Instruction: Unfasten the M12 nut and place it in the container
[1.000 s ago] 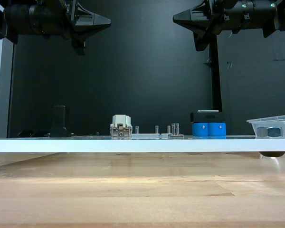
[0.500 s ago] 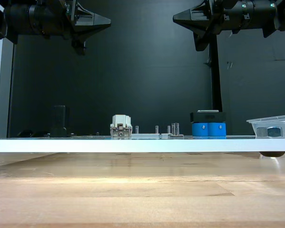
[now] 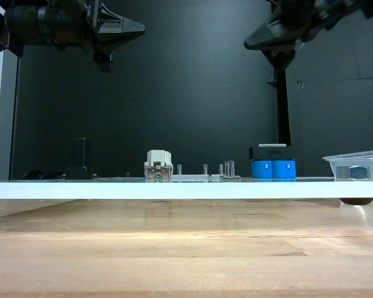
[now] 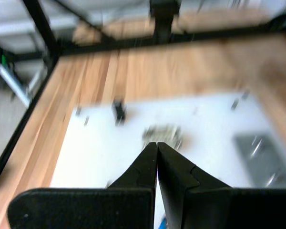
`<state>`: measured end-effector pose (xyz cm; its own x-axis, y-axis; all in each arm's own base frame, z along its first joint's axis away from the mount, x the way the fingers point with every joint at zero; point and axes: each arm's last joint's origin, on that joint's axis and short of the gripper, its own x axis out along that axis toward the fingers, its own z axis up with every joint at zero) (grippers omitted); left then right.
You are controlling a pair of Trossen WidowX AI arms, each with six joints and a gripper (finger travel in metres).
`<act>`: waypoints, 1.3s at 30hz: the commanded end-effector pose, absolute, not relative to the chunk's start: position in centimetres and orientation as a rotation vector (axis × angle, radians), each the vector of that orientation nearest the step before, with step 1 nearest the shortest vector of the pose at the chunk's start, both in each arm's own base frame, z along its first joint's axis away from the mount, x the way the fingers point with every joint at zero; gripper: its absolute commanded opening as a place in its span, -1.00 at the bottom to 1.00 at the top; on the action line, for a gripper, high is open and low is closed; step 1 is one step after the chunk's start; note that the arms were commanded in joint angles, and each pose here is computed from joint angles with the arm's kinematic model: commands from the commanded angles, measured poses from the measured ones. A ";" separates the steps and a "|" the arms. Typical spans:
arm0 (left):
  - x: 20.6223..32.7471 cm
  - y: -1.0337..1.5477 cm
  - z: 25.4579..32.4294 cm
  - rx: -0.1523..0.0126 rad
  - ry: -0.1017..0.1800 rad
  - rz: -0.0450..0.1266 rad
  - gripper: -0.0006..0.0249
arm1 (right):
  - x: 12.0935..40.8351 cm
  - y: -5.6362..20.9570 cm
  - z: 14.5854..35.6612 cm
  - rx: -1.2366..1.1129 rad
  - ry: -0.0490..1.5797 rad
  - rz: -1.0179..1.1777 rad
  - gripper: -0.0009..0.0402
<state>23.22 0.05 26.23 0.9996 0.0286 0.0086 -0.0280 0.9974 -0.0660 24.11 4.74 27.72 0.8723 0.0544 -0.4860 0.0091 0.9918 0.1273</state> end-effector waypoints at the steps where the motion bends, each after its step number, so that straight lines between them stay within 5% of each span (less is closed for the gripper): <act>1: 23.2 0.06 26.23 -0.066 -0.010 0.028 -0.95 | 24.3 6.7 28.0 0.139 0.664 0.043 -0.96; 20: 23.2 0.05 26.23 -0.066 -0.010 0.028 -0.95 | 27.7 14.8 29.7 0.170 1.230 -0.008 -0.92; 34: 23.2 0.06 26.23 -0.066 -0.010 0.028 -0.95 | 30.7 16.7 27.2 0.450 1.333 -0.255 0.05; 39: 23.2 0.05 26.23 -0.066 -0.010 0.028 -0.95 | 31.1 17.0 26.3 0.457 1.361 -0.274 0.25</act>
